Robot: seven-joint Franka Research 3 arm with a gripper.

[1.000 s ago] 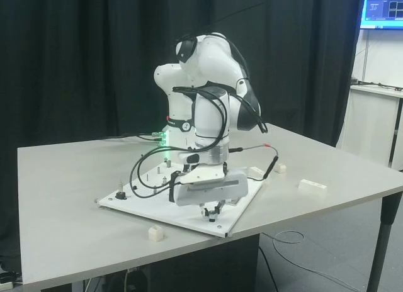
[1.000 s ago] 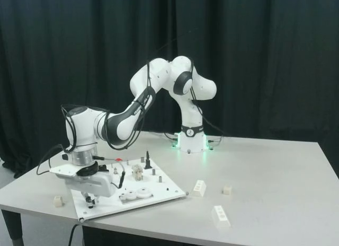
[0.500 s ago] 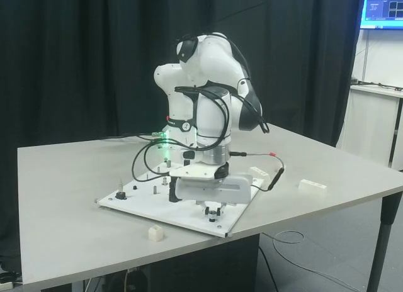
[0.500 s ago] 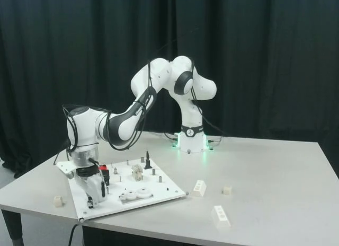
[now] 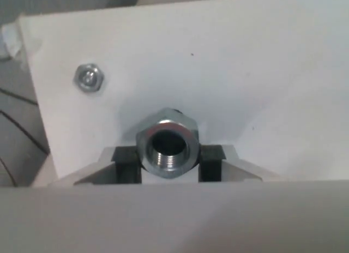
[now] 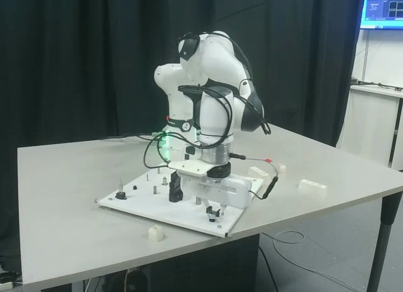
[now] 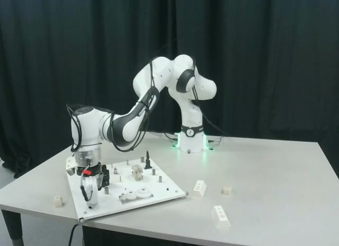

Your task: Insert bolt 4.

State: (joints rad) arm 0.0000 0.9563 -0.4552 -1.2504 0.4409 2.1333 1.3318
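Note:
In the wrist view a grey metal hex bolt (image 5: 167, 146) with a hollow threaded end points at the camera. My gripper (image 5: 168, 163) is shut on it, one black finger (image 5: 126, 164) on each side. It stands upright over the white board (image 5: 245, 73), close to its surface; contact is hidden. In the room views the gripper (image 6: 213, 211) (image 7: 91, 202) points straight down at the board's (image 6: 145, 201) front corner nearest the table edge.
A small hex bolt head (image 5: 89, 77) sits in the board near its corner. Pegs, a black post (image 7: 148, 161) and white gears (image 7: 136, 193) stand on the board (image 7: 159, 190). Loose white blocks (image 6: 155, 233) (image 6: 312, 186) (image 7: 198, 187) (image 7: 220, 215) lie on the grey table.
The hand has turned about its vertical axis by roughly a quarter turn while staying over the same board corner. The cable at the wrist swung round with it.

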